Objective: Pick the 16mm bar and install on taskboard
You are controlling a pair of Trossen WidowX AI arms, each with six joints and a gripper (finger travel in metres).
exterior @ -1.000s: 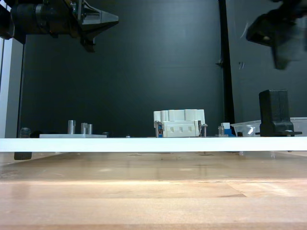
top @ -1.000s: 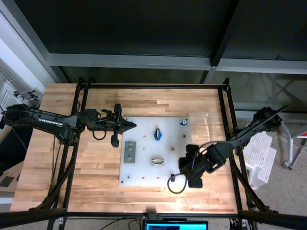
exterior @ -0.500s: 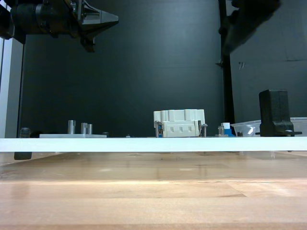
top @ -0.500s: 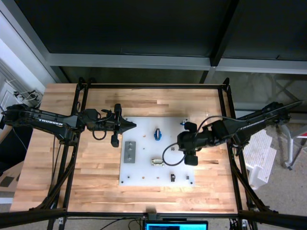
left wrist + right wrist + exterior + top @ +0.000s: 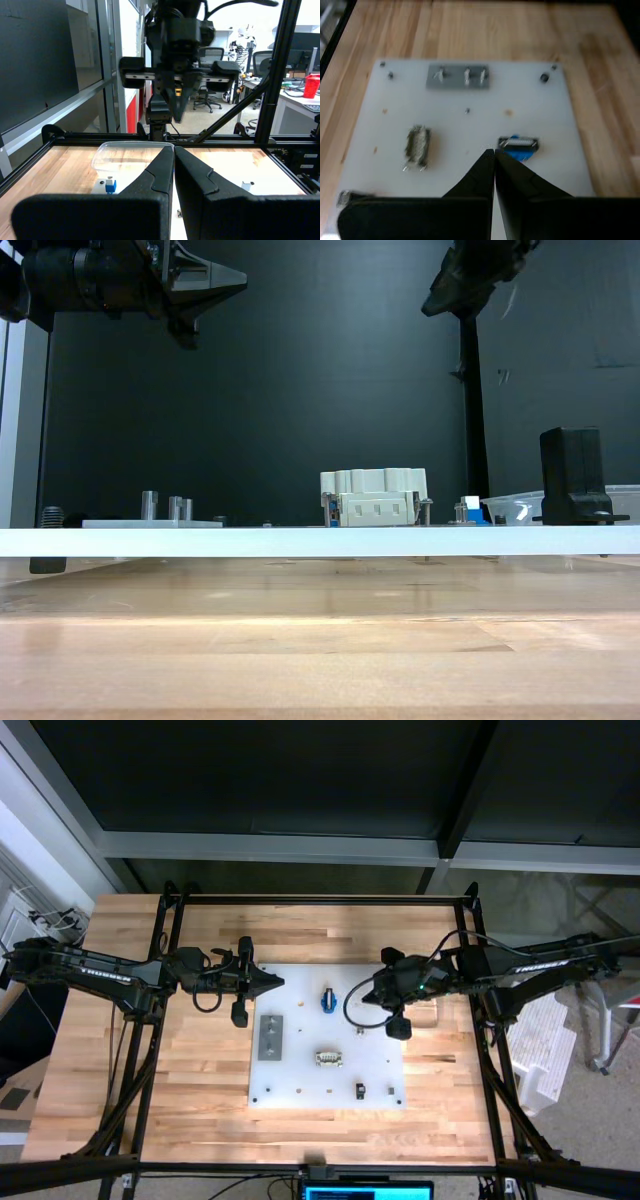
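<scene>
You have the left gripper (image 5: 275, 982), fingers together, high over the far-left edge of the taskboard (image 5: 300, 1080). The right gripper (image 5: 368, 997), also closed, hangs high over the far-right part. Beneath them the block (image 5: 271, 1037), the connector (image 5: 328, 1059) and the blue fitting (image 5: 328, 1000) stand up, with open board between.

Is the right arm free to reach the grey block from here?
Probably yes: the right gripper hangs shut above the taskboard, nothing between it and the grey block; the left gripper, shut, hovers high nearby.
</scene>
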